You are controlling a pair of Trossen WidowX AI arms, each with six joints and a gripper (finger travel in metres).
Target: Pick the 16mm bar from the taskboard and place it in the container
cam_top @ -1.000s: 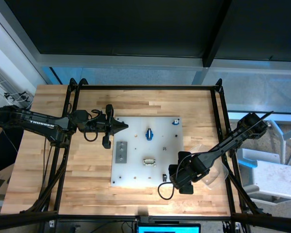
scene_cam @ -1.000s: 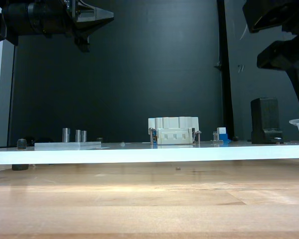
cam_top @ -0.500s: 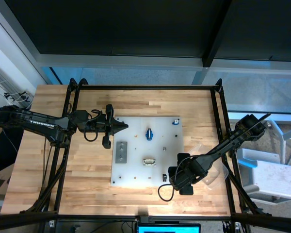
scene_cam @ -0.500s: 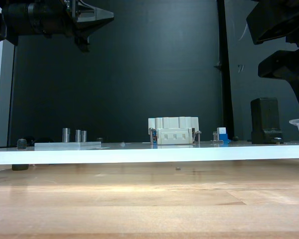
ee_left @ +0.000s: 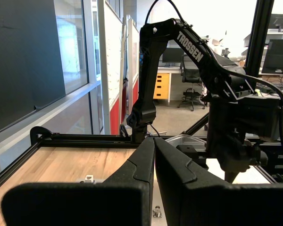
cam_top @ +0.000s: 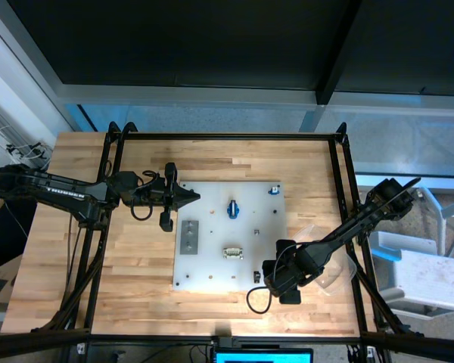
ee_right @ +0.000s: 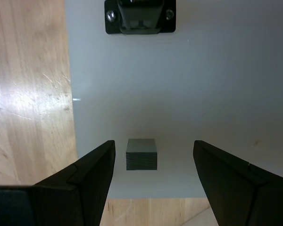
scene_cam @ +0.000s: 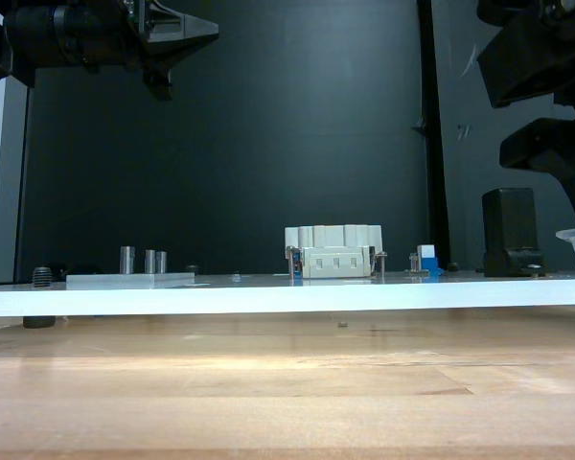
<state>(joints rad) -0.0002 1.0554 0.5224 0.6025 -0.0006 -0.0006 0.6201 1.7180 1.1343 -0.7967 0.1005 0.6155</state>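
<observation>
The white taskboard (cam_top: 212, 257) lies mid-table with a grey metal block (cam_top: 190, 236) and a blue piece (cam_top: 232, 209). My right gripper (cam_top: 282, 285) hangs open over the board's near right corner. In the right wrist view its fingers (ee_right: 92, 172) straddle, without touching, a small grey square-topped piece (ee_right: 141, 154) standing on the board; it may be the 16mm bar. The clear container (cam_top: 331, 266) sits just right of the board, partly under the right arm. My left gripper (cam_top: 192, 197) hovers shut above the board's far left edge, holding nothing.
A black fitting (ee_right: 139, 16) is screwed to the board just beyond the grey piece. A white connector (scene_cam: 333, 251) stands mid-board. Three short pegs (scene_cam: 150, 261) rise from the grey block. A black frame (cam_top: 340, 197) borders the wooden table.
My right gripper has drifted slightly toward the board's near right corner and a little higher in the low view. The left arm has not moved.
</observation>
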